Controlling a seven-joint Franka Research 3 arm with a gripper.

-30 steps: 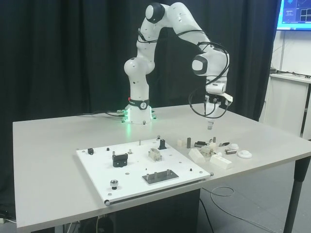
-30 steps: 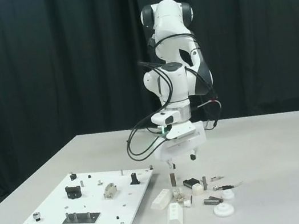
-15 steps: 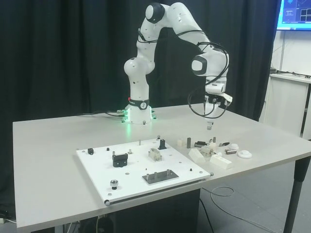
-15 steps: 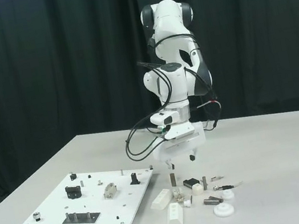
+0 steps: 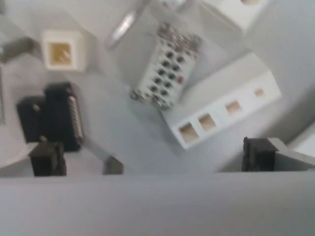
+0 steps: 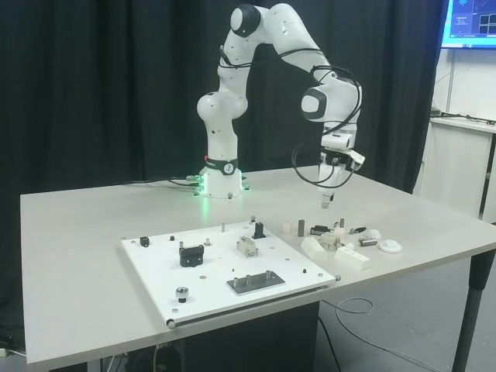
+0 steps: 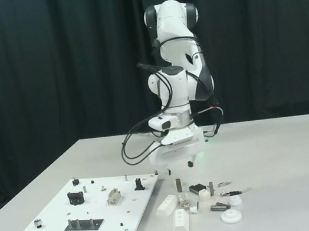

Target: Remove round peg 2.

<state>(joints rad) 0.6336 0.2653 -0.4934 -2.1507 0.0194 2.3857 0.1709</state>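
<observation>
My gripper (image 7: 180, 166) hangs open above the loose parts on the grey table, right of the white board (image 7: 53, 220). Nothing is between its fingers. In the wrist view the two black fingertips (image 5: 47, 157) stand far apart with bare table between them. A small grey peg (image 7: 178, 184) stands upright on the table just below the gripper, apart from it. In the first room view the gripper (image 6: 325, 200) is above and behind that peg (image 6: 288, 227). The wrist view shows the peg's top (image 5: 112, 164) near one fingertip.
Around the peg lie a black connector (image 7: 197, 188), a second short peg (image 7: 211, 188), two white blocks (image 7: 167, 205) and a white gear (image 7: 231, 217). The wrist view shows a grey multi-pin connector (image 5: 165, 73) and a white block with square holes (image 5: 221, 105). Several fixtures sit on the board (image 6: 155, 263).
The arm has swung the gripper a little to the left, toward the board. The fingers stay open and the peg stands where it was.
</observation>
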